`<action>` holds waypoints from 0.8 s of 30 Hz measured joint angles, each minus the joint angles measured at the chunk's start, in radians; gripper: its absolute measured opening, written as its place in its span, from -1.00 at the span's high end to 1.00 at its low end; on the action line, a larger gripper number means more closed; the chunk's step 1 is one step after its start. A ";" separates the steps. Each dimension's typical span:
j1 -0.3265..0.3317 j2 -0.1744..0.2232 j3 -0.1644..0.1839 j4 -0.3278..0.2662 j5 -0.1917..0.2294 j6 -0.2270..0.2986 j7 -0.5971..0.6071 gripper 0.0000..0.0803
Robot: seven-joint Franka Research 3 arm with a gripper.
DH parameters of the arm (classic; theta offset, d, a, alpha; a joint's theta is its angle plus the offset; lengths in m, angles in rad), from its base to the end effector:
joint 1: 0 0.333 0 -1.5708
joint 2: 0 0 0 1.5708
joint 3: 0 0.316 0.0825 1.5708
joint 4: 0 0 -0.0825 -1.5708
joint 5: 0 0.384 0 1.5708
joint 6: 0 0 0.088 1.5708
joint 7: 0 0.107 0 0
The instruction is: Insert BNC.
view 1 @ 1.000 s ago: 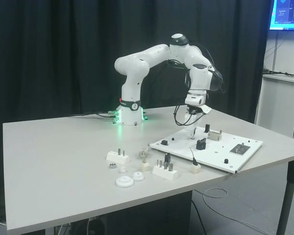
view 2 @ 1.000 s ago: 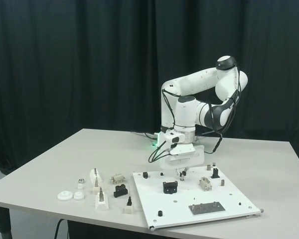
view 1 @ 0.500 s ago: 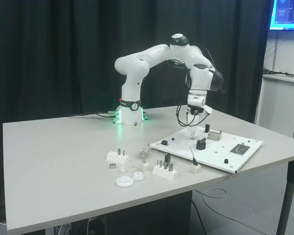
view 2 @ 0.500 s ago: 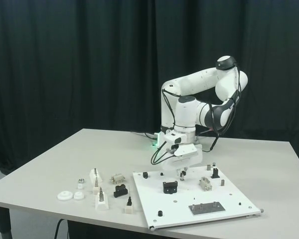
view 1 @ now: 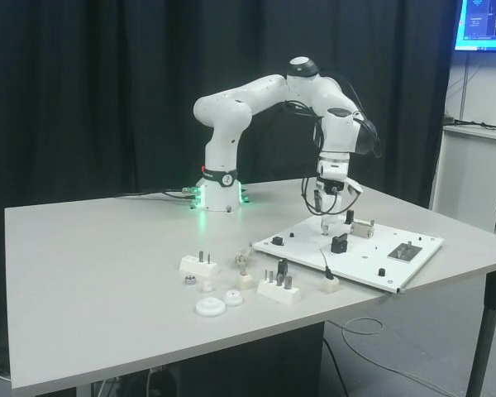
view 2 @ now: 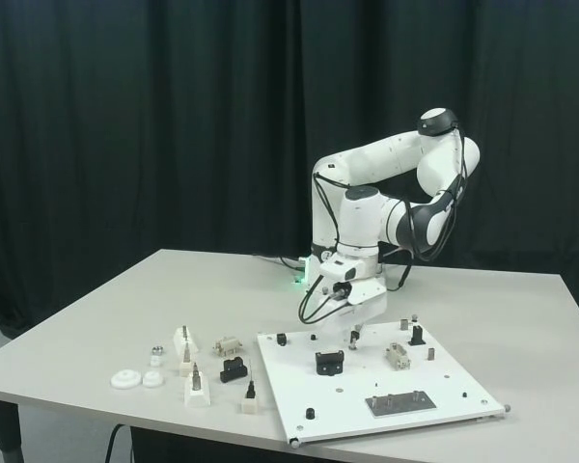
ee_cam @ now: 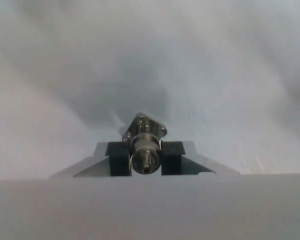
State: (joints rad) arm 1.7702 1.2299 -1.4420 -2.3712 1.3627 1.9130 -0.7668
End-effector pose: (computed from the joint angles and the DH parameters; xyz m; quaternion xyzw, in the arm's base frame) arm 0.4500 0.1379 0.2104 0.9930 0.1154 -0.0106 0.0235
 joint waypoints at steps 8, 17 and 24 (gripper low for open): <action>-0.004 -0.001 0.000 0.002 0.000 -0.004 -0.051 0.69; -0.008 -0.008 -0.001 0.003 -0.001 -0.006 -0.111 0.69; -0.010 -0.009 -0.001 0.003 -0.001 -0.008 -0.172 0.69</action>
